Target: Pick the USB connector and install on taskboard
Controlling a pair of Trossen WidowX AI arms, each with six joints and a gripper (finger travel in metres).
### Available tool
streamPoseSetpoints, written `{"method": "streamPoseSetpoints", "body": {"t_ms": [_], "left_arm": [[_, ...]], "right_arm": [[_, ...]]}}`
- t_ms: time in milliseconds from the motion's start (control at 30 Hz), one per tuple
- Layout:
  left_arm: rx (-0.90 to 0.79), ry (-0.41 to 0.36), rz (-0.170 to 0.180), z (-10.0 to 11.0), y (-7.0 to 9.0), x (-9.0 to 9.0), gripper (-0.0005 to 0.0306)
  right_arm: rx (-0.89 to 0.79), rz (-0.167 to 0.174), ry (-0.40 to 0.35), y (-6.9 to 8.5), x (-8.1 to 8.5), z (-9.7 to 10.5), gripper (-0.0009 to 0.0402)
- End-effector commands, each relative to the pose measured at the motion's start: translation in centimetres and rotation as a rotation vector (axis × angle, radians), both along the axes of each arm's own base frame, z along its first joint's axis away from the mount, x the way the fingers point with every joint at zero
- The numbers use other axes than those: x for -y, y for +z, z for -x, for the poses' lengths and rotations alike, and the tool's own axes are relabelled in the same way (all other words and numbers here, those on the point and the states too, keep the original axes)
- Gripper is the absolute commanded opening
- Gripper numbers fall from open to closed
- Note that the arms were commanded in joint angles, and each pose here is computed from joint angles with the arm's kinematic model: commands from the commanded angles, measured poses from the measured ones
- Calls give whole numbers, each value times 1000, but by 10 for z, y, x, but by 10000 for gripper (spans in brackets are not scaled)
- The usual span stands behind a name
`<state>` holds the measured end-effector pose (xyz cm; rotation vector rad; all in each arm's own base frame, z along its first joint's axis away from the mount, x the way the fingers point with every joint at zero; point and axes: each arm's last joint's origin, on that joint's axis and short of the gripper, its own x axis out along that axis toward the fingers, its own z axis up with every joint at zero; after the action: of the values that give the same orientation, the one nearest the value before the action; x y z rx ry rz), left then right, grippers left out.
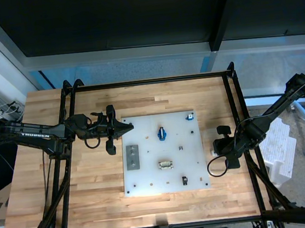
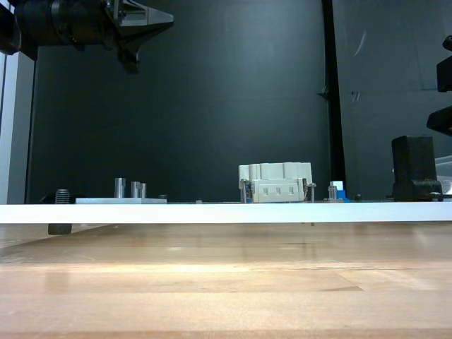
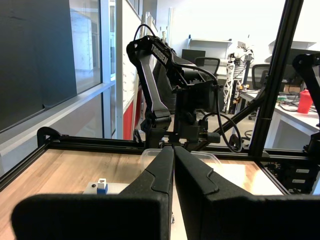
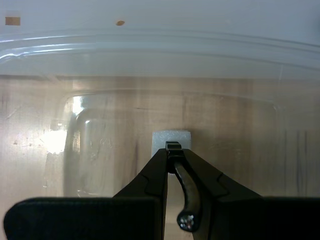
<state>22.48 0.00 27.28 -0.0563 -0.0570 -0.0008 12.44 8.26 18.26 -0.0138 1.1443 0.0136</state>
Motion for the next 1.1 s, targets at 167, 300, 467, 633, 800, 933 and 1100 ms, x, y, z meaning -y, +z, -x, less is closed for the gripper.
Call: {"method": "streamPoseSetpoints", "body": {"t_ms": [167, 300, 467, 633, 800, 933, 1100], "left_arm": [[0, 0, 0, 0, 0, 0, 0], [0, 0, 0, 0, 0, 0, 0], [0, 0, 0, 0, 0, 0, 0], [0, 0, 0, 0, 0, 0, 0], [0, 0, 0, 0, 0, 0, 0], [0, 0, 0, 0, 0, 0, 0], [0, 0, 0, 0, 0, 0, 0]], "right_arm": [[33, 4, -7, 2, -1, 0, 0], [32, 4, -4, 2, -1, 1, 0], [42, 15, 0, 3, -1, 3, 0], [42, 12, -2, 5, -1, 4, 0], [37, 16, -2, 20, -2, 2, 0], [43, 5, -9, 36, -5, -2, 0], [26, -25, 5, 53, -14, -11, 0]]}}
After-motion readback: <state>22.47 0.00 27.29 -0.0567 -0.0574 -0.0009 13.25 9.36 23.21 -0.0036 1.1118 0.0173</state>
